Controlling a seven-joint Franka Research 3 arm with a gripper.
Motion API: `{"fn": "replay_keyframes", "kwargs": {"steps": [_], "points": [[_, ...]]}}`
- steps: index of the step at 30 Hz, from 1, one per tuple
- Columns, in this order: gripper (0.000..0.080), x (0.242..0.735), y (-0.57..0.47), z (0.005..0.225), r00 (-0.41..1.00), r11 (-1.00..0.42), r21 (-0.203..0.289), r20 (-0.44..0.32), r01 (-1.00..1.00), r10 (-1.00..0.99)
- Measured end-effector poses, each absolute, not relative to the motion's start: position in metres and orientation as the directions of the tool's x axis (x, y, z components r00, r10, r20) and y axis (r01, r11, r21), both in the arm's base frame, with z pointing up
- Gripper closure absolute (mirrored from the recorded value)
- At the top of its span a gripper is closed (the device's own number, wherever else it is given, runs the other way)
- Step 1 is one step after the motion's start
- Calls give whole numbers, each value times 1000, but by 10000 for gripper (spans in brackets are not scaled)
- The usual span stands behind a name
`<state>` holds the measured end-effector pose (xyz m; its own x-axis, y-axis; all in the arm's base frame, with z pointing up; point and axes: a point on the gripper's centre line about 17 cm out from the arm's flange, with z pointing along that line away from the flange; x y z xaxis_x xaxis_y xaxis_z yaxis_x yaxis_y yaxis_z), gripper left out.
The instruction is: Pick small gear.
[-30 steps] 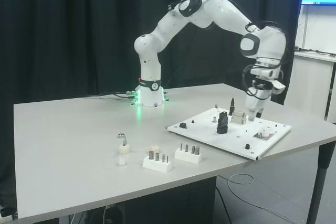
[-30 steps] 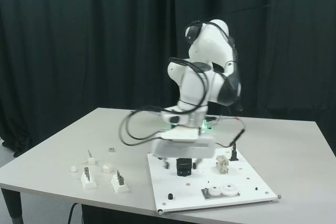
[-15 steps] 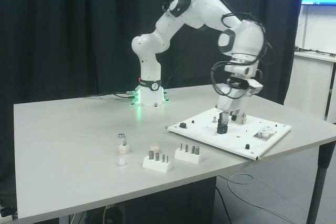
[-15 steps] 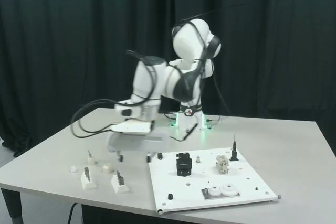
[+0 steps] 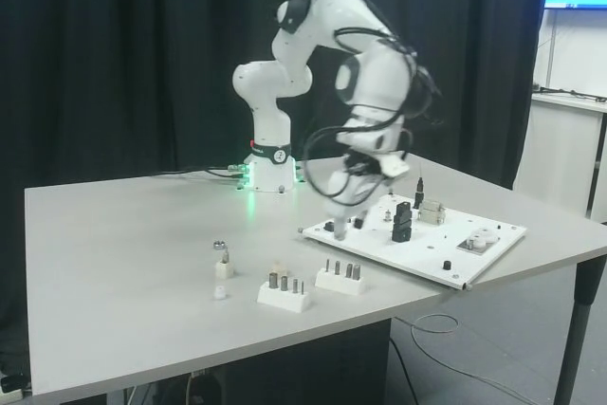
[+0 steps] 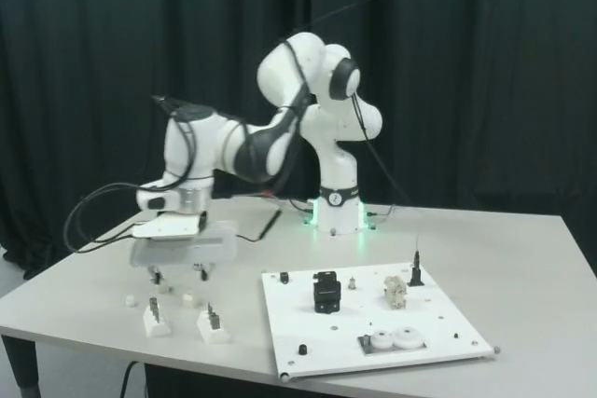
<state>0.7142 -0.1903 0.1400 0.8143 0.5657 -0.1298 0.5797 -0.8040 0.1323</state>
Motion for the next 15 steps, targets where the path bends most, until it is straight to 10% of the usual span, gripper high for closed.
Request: {"fn": "replay_keyframes", "kwargs": {"steps": [15], "points": [[3, 651, -293, 95, 771, -776, 44, -160, 629, 616]]}}
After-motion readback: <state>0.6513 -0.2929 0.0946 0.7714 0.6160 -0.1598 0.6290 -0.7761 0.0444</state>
